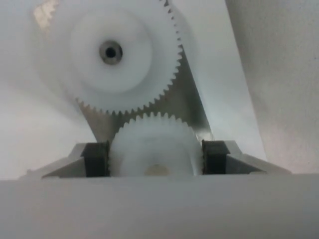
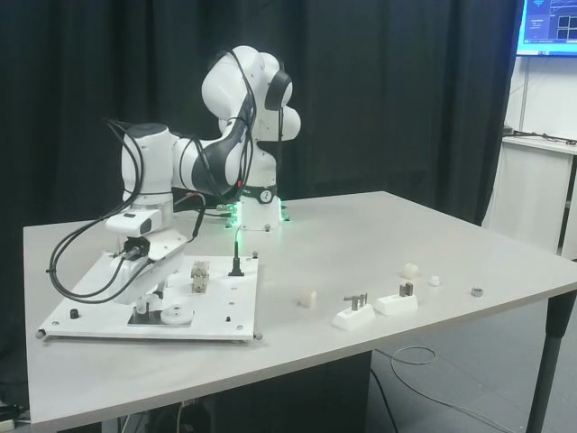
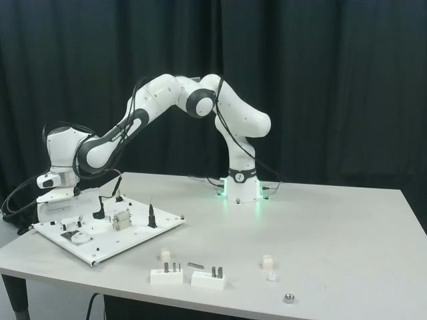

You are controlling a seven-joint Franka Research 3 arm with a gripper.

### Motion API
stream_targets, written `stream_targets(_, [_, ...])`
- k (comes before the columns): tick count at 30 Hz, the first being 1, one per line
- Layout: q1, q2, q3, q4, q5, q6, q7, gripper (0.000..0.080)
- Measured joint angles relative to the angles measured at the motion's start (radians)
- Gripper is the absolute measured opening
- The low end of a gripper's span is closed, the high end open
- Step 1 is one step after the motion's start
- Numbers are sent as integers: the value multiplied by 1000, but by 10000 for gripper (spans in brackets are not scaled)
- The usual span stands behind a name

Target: Insert medium gear.

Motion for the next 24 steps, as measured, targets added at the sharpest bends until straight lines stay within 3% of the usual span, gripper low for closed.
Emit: stream_targets(24, [0, 14, 0, 14, 7, 0, 4, 396])
